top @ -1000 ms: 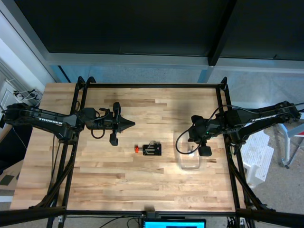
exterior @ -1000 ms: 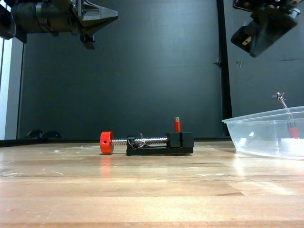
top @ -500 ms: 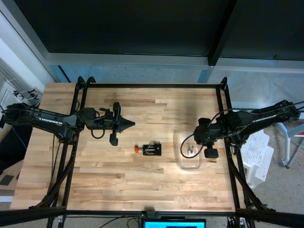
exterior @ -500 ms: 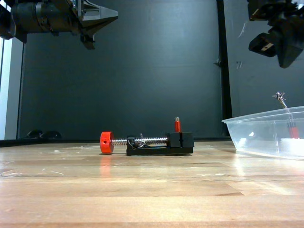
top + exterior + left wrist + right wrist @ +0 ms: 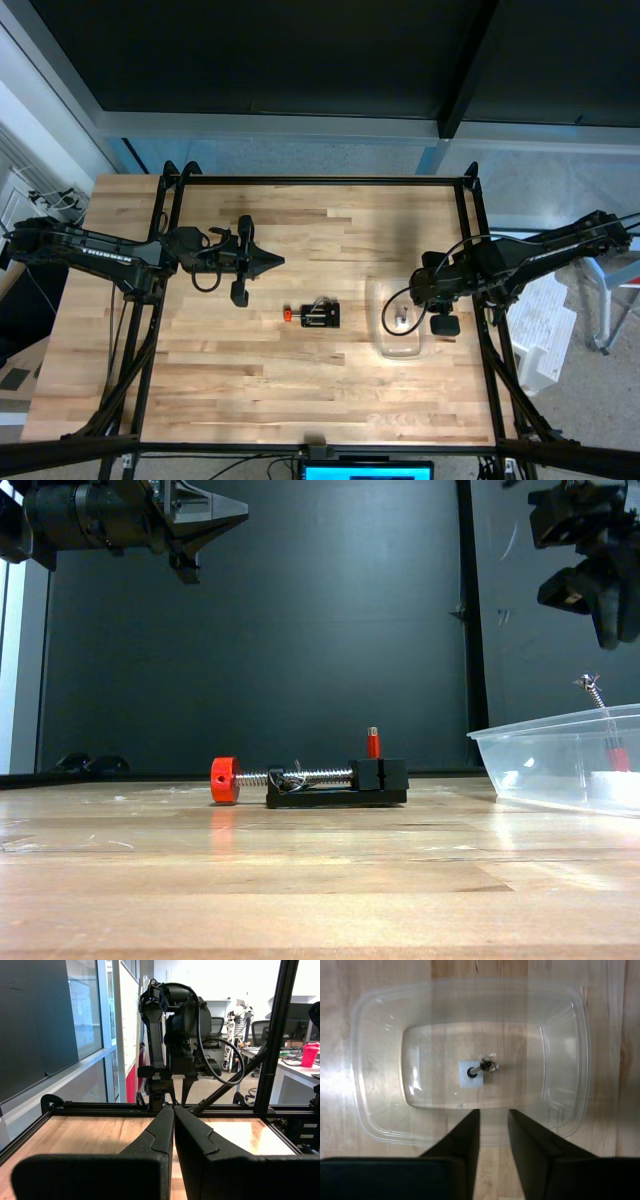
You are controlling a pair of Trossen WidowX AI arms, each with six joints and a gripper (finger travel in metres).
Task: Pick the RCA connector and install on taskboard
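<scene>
**A tilted plug, a light tray and a narrow gap**

The RCA connector sits inside the clear plastic tray, about the middle of its floor, touching a small white cube. Seen from desk level it stands tilted, its silvery tip poking above the tray's rim. That lean is the first worry to my eye. Fingers coming straight down could meet the tip off-centre and knock the plug flat, or close on the cube along with it.

The right pincer hangs above the tray, pointing down, well clear of the rim. Its fingers are parted only a little and hold nothing. The plug is ahead of the fingertips, not between them, so I'd judge a small correction is needed before any descent. With so slim an opening, a slight miss would push the plug aside rather than catch it. The tray looks light and sits loose on the desk, so a bump on its wall might slide it.

The taskboard lies well apart from the tray, towards the desk's middle, its red knob pointing towards the left arm. Nothing visibly pins it down, so a hard or skewed push during insertion could shove it along. Which fitting takes the plug I can't make out.

The left pincer is parked high over the desk, left of the taskboard and farther back, fingers pressed together, empty.
</scene>
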